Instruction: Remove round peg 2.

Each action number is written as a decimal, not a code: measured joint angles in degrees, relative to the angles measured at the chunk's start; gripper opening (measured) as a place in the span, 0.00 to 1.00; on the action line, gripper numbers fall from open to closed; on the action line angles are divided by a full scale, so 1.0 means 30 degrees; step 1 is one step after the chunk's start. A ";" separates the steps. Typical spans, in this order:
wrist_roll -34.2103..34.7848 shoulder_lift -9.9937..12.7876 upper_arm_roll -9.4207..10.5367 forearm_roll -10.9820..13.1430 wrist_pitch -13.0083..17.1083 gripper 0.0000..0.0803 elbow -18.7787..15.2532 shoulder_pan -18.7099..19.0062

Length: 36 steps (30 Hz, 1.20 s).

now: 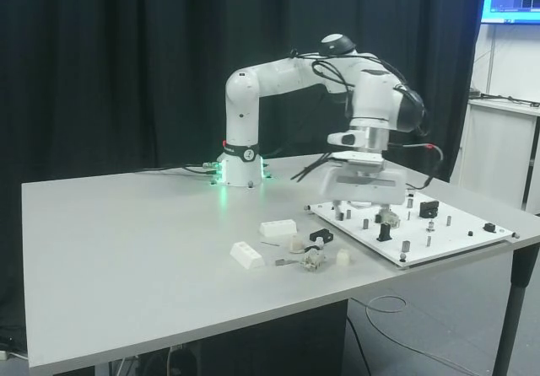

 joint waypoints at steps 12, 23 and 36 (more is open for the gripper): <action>0.2064 0.0011 0.0750 -0.0066 -0.0178 1.00 0.2514 -0.0067; 0.2315 0.0019 0.1523 -0.0662 -0.0874 1.00 0.4541 -0.0380; 0.2504 0.0030 0.2648 -0.1437 -0.1457 1.00 0.6595 -0.1253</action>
